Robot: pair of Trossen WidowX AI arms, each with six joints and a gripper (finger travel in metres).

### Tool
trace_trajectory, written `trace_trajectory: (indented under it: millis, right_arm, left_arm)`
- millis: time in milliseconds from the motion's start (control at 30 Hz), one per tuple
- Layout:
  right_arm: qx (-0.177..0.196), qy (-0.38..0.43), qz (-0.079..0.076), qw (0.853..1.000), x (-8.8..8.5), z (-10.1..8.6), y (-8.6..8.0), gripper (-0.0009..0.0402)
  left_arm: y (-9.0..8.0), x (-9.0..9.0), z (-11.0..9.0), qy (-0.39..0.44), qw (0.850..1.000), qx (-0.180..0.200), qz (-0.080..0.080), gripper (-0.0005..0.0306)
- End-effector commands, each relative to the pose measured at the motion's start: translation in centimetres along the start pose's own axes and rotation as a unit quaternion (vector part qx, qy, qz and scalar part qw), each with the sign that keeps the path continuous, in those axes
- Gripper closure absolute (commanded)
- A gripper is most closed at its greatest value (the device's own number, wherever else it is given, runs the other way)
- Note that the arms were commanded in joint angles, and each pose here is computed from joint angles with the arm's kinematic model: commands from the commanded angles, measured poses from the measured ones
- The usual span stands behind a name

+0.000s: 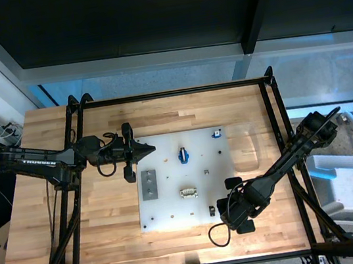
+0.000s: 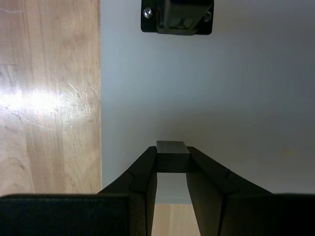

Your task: Pick the 16mm bar from the taskboard and place it in the container

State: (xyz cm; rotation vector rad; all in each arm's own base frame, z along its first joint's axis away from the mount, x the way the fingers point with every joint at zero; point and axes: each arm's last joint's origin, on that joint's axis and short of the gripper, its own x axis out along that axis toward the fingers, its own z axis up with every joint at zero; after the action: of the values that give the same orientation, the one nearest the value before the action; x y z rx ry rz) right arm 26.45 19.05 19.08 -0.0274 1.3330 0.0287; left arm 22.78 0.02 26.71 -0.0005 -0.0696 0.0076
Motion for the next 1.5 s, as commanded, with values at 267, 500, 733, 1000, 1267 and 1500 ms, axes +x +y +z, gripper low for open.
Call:
trace_trajectory:
  millis: [267,500,733,1000,1267,1500]
  right_arm:
    - [0.004,-0.027,0.016,0.999,-1.9,0.0,-0.3,0.0357]
    - [0.005,-0.040,0.025,0.999,-3.5,-0.3,-0.7,0.0357]
    - [0.008,-0.050,0.031,0.998,-5.5,-0.8,-1.5,0.0357]
    - [0.019,-0.068,0.039,0.997,-7.8,-1.3,-2.9,0.0357]
    - [0.029,-0.091,0.048,0.994,-9.5,-1.5,-4.2,0.0357]
    - [0.066,-0.086,0.032,0.994,-10.0,-1.2,-6.6,0.0357]
  left_arm:
    - [0.0,0.0,0.0,0.000,1.000,0.000,0.000,0.0300]
    - [0.0,0.0,0.0,0.000,1.000,0.000,0.000,0.0300]
    - [0.0,0.0,0.0,0.000,1.000,0.000,0.000,0.0300]
    - [0.0,0.0,0.0,0.000,1.000,0.000,0.000,0.0300]
    - [0.0,0.0,0.0,0.000,1.000,0.000,0.000,0.0300]
    - [0.0,0.0,0.0,0.000,1.000,0.000,0.000,0.0300]
